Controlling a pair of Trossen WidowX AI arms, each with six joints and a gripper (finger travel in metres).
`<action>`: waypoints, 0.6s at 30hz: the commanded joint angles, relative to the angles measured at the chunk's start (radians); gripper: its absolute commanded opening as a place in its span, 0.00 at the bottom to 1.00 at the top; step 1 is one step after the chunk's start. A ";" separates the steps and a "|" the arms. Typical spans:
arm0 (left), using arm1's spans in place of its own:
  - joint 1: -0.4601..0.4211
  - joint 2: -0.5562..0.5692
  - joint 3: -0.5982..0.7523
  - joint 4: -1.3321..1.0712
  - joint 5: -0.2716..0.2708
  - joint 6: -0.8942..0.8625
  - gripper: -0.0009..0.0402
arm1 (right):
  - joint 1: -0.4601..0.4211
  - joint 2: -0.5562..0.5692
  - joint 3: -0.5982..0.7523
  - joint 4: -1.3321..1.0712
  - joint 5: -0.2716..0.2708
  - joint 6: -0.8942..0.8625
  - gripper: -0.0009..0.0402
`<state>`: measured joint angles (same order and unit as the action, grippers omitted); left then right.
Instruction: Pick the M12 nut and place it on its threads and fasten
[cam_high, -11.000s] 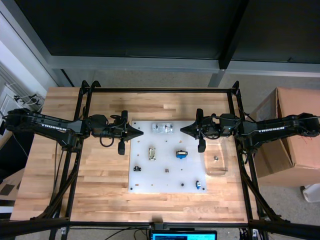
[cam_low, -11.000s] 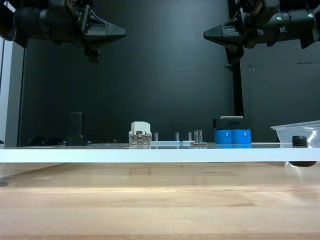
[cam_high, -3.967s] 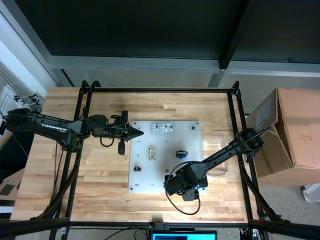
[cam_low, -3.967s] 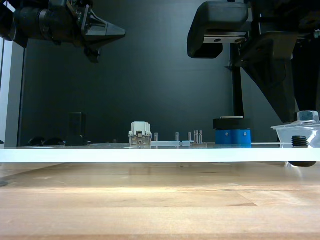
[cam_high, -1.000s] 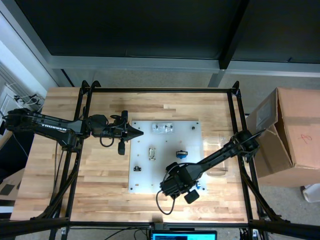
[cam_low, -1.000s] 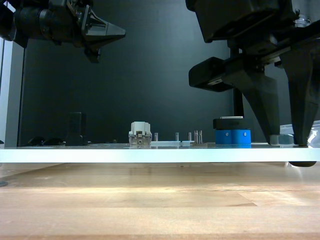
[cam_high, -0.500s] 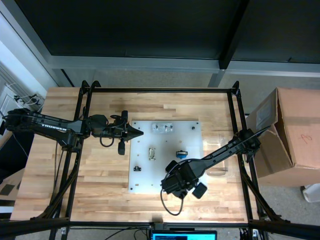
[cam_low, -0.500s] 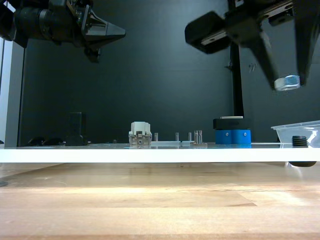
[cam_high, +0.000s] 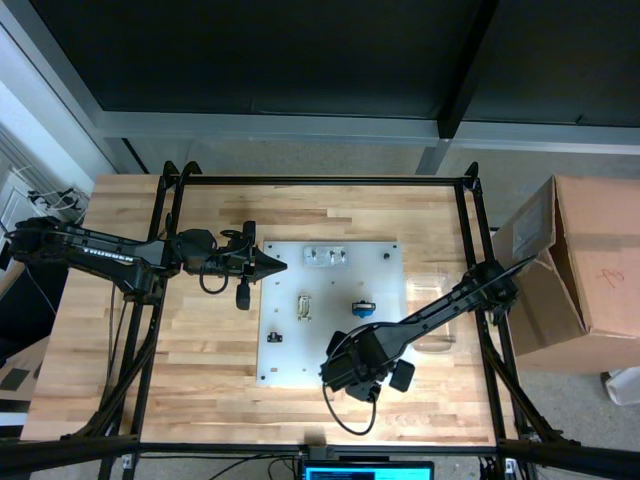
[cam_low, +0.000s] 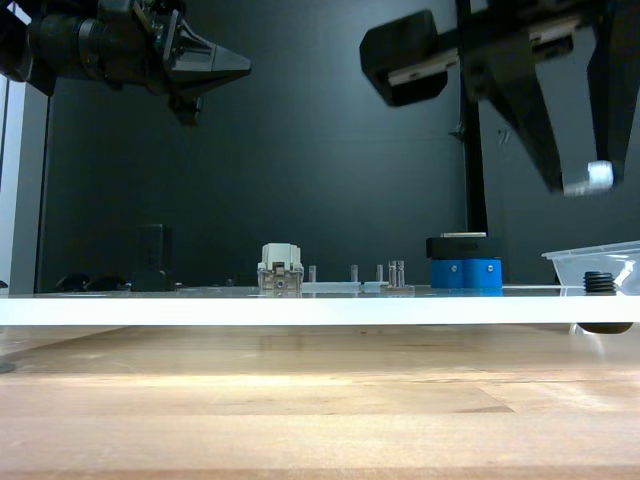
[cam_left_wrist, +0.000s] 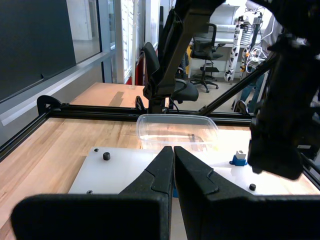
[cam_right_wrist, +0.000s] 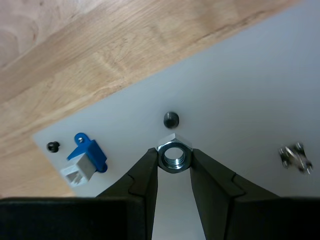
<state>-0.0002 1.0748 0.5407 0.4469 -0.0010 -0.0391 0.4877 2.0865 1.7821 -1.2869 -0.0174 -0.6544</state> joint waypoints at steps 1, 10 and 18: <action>0.000 0.000 0.000 -0.001 0.000 0.000 0.02 | 0.006 0.005 -0.027 0.035 0.008 -0.059 0.08; 0.000 0.000 0.000 0.000 0.000 0.000 0.02 | 0.014 0.003 -0.071 0.077 0.035 -0.119 0.08; 0.000 0.000 0.000 0.000 0.000 0.000 0.02 | 0.015 0.003 -0.129 0.150 0.036 -0.132 0.08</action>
<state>-0.0002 1.0748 0.5411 0.4465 -0.0006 -0.0391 0.5030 2.0895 1.6604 -1.1488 0.0193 -0.7872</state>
